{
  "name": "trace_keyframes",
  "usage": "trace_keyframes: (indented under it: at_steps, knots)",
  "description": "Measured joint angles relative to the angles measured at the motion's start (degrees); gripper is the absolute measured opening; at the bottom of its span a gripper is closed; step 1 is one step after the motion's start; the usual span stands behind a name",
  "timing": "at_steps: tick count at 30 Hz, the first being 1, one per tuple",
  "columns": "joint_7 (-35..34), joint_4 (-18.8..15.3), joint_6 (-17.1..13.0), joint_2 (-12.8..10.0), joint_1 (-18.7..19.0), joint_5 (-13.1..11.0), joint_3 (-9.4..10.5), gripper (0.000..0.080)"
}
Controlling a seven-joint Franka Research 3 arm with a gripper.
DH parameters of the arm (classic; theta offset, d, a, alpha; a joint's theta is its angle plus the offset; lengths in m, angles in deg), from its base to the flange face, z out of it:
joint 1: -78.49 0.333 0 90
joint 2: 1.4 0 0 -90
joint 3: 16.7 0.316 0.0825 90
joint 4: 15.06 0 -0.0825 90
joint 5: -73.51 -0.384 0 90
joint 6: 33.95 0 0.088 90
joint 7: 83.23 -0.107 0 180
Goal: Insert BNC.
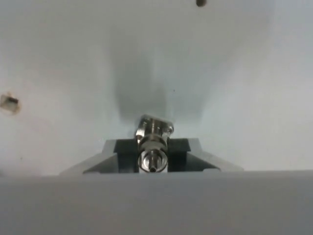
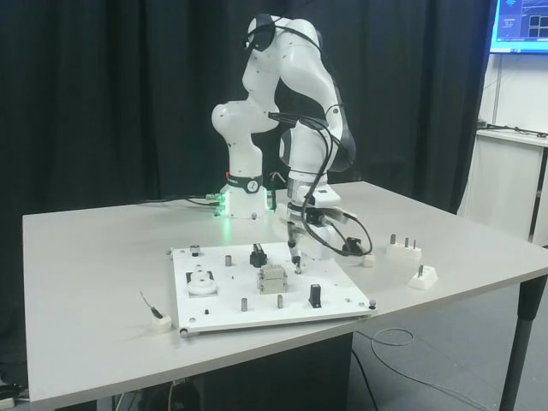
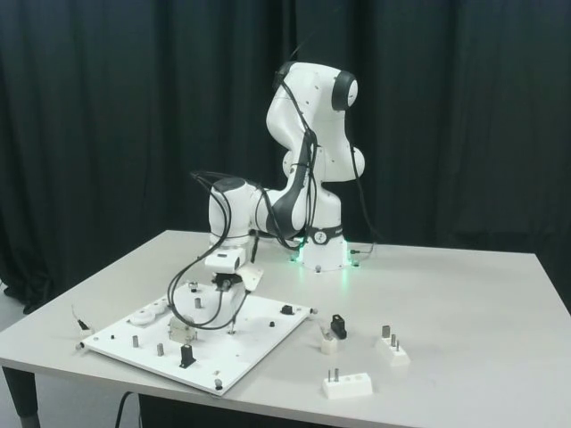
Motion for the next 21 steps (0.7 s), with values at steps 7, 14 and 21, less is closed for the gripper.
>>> trace_keyframes:
  at_steps: [7, 14, 21]
  knots:
    - [-9.23, 0.0, 0.0, 0.0, -0.01, -0.1, 0.01, 0.012]
    - [-19.92, 0.0, 0.07, 0.01, -0.01, -0.1, 0.01, 0.012]
    - [-27.59, 0.0, 0.19, 0.04, -0.02, -0.11, 0.01, 0.012]
